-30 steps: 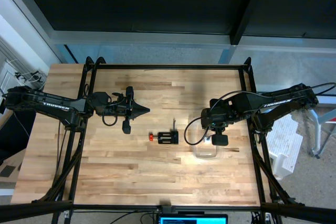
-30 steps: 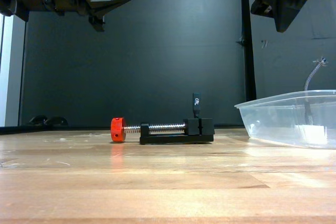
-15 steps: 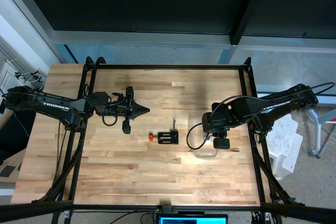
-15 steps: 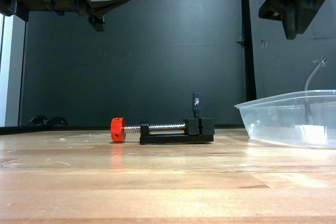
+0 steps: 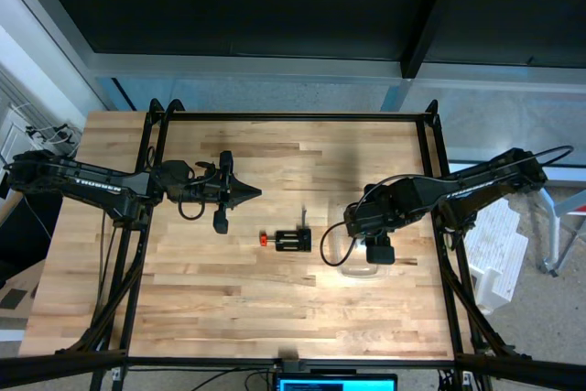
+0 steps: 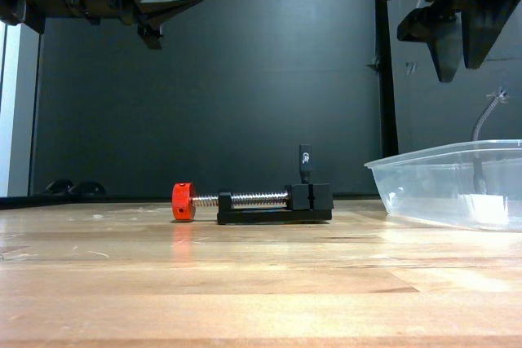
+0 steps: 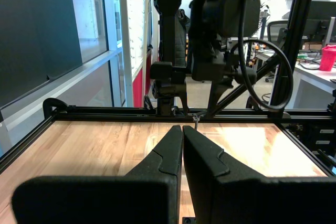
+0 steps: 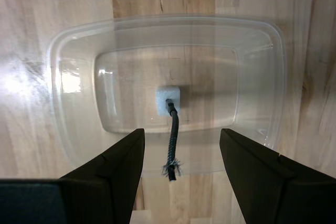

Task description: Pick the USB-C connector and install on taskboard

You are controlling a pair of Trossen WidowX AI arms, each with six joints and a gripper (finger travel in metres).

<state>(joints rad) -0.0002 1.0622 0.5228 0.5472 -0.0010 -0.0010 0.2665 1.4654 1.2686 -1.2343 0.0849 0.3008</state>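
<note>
Taskboard (image 5: 293, 241) stands alone on bare table (image 5: 229, 299) with free room on every side. To the right of it, across a strip of wood, lies the clear plastic tray (image 8: 58, 77), and there the USB-C connector (image 8: 170, 109) is the dark end of a short braided cable (image 8: 172, 140) standing in a small white cube (image 8: 167, 97). The right gripper (image 8: 181, 132) hangs over this tray, fingers spread wide and well above its rim, while the left gripper (image 7: 182, 129) hangs high, left of the taskboard and farther back, fingers pressed together.
</note>
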